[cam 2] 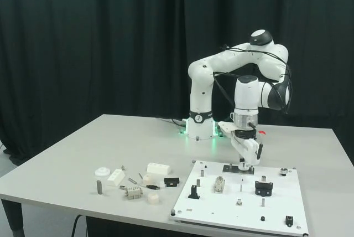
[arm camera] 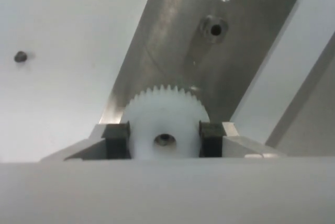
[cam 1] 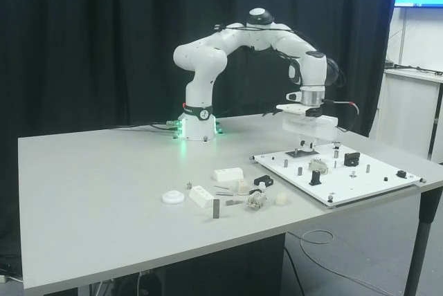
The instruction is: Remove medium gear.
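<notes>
In the wrist view a white toothed gear [arm camera: 165, 110] with a dark centre hole sits between my two black finger pads [arm camera: 116, 139]. My gripper [arm camera: 165, 139] is shut on this gear from both sides. Behind it lies a grey metal plate [arm camera: 209, 51] with two holes. In the room views the gripper [cam 1: 304, 145] [cam 2: 244, 164] hangs straight down, low over that plate [cam 2: 238, 169] at the back of the white board [cam 1: 360, 184]. Whether the gear touches the plate is hidden.
The white board [cam 2: 221, 210] carries several small black and grey fixtures and pegs. On the grey table beside it lie loose parts: a white round gear [cam 1: 172, 198], white blocks [cam 1: 228, 173], a grey peg [cam 2: 99, 186] and small connectors.
</notes>
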Action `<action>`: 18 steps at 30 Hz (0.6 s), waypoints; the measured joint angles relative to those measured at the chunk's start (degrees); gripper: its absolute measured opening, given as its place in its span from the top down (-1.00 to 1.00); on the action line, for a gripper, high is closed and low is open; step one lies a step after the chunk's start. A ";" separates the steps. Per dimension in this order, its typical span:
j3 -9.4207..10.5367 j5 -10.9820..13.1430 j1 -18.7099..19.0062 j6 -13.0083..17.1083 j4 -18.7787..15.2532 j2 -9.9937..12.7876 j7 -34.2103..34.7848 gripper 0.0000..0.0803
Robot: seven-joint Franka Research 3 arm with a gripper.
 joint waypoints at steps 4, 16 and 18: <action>-1.09 -0.41 0.27 -0.91 -0.10 0.00 -0.05 0.31; -4.25 -3.05 1.24 -3.26 -0.21 0.00 -0.12 0.31; -4.50 -3.24 1.34 -3.52 -0.23 0.00 -0.12 0.31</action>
